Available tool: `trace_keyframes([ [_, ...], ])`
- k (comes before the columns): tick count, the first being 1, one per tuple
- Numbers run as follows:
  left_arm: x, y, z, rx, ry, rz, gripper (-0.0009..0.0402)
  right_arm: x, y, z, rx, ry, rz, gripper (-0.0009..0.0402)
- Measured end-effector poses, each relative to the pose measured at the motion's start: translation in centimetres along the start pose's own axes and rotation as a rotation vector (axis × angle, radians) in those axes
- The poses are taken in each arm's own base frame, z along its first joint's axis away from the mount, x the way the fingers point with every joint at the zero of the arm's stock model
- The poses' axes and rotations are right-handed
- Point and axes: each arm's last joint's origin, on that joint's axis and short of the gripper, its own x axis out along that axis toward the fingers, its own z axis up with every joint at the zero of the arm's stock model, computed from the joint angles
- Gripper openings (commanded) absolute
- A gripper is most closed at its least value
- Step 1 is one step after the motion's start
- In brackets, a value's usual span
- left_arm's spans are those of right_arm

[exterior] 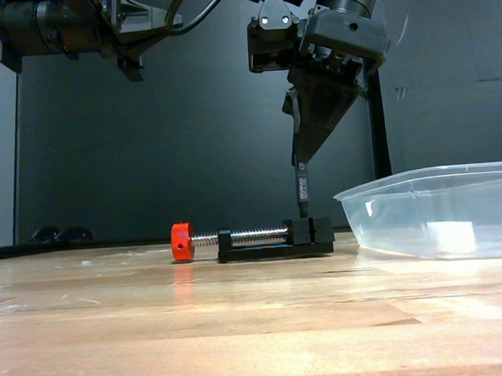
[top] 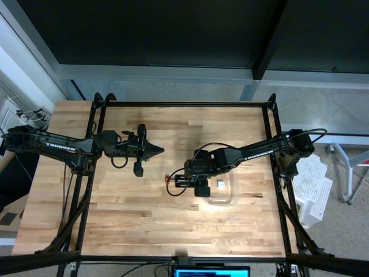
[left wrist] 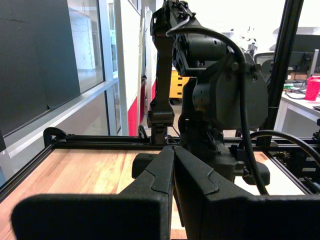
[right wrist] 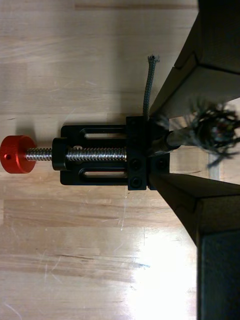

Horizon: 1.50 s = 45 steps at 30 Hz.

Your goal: Remove the USB-C connector from taskboard and place in the container

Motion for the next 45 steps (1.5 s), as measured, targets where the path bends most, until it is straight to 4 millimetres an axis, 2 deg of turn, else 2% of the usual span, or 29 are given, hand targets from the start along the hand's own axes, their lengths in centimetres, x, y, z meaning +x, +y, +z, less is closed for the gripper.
trace_keyframes([
  [17,0.0,0.0,0.0,0.0,0.0,0.0,0.0,0.0,0.0,0.0,-0.001,-0.004,0.001,-0.0001],
  [37,0.0,0.0,0.0,0.0,0.0,0.0,0.0,-0.5,-0.1,0.1,-0.009,-0.009,0.003,0.0],
  [45,0.0,0.0,0.0,0.0,0.0,0.0,0.0,-2.6,-0.3,0.9,-0.017,-0.04,0.002,0.0],
])
